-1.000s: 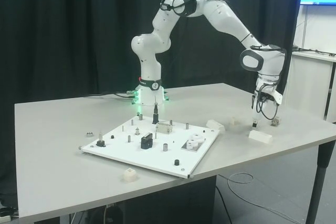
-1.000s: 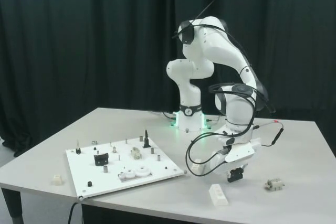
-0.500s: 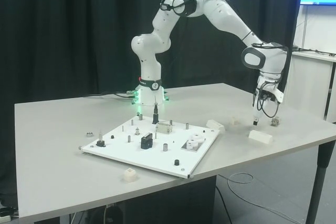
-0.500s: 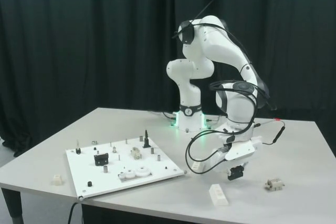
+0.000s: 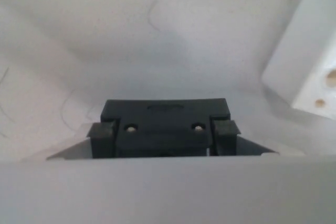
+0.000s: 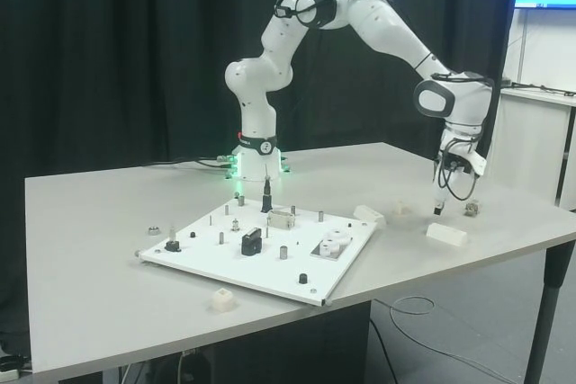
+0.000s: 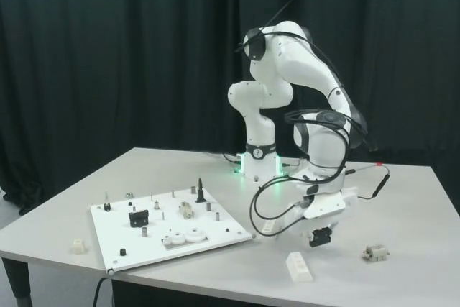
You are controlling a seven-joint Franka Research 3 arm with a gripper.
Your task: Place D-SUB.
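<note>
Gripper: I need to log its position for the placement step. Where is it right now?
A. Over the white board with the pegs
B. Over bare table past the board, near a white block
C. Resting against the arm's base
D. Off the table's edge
B: the gripper hangs above the grey table, off the white board, with a white block close by.

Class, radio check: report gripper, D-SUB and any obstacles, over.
Gripper shut on black D-SUB connector, held above the grey table. White assembly board some way off. White block on the table just beside the gripper; watch it.
</note>
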